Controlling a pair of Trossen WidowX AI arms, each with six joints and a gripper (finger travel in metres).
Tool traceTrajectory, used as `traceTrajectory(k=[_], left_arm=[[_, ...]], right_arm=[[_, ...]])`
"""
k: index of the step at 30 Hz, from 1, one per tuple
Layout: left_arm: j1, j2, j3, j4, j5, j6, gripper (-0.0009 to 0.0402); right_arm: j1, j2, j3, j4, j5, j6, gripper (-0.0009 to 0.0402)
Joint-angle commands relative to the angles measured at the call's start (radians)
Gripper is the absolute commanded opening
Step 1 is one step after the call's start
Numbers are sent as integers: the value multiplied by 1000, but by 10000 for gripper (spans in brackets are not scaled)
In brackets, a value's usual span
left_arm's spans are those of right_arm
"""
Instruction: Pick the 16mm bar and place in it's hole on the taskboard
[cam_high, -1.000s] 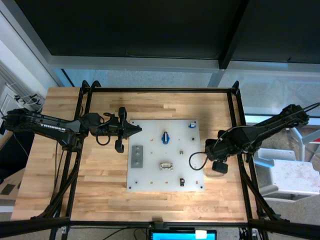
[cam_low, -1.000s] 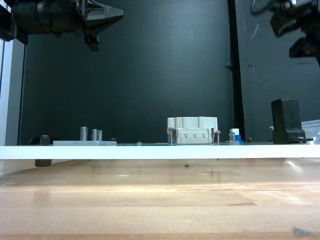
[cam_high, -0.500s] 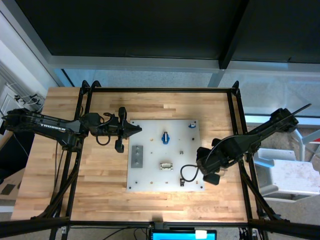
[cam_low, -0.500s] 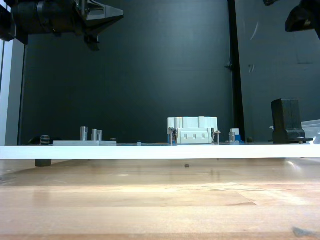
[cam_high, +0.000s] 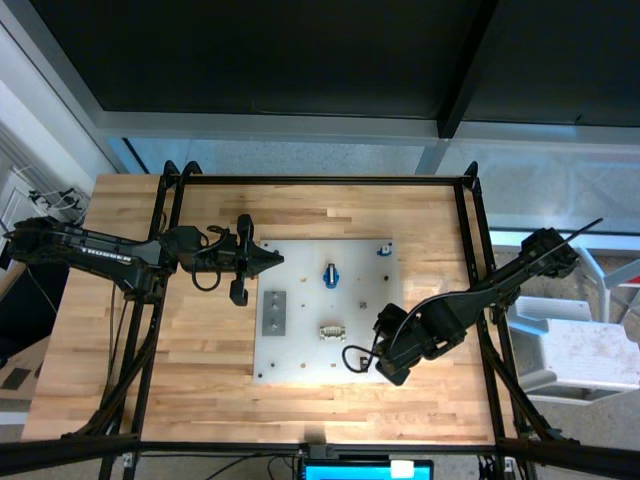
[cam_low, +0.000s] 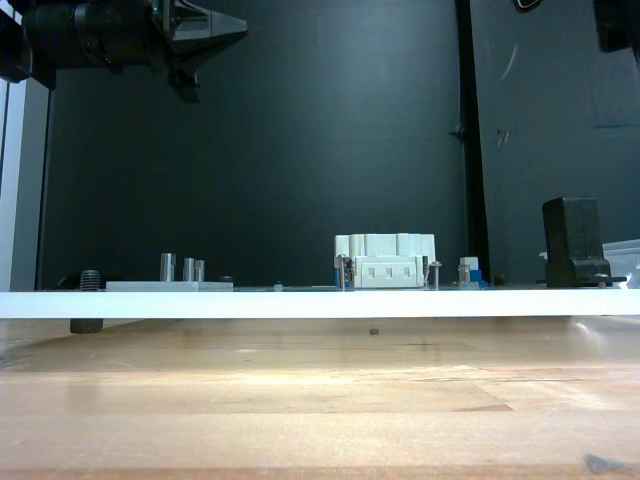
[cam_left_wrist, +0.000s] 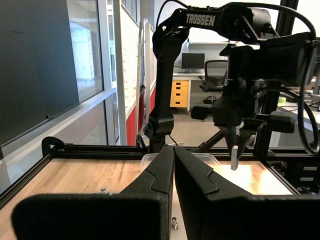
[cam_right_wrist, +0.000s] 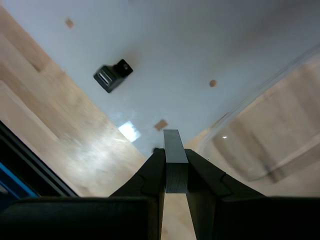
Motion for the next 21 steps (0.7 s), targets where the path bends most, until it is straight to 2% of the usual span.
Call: traceTrajectory(k=[1, 5, 6, 9, 21], left_arm=[[0, 0, 0, -1, 0, 0, 0], [0, 0, 0, -1, 0, 0, 0], [0, 0, 0, -1, 0, 0, 0], [0, 0, 0, -1, 0, 0, 0], [0, 0, 0, -1, 0, 0, 0]], right_arm=[[1, 10, -3, 8, -29, 99, 0], [2, 24, -5, 11, -96, 182, 0], [3, 28, -5, 10, -98, 216, 0], [2, 36, -5, 9, -97, 331, 0], [38, 87, -5, 12, -68, 544, 0]])
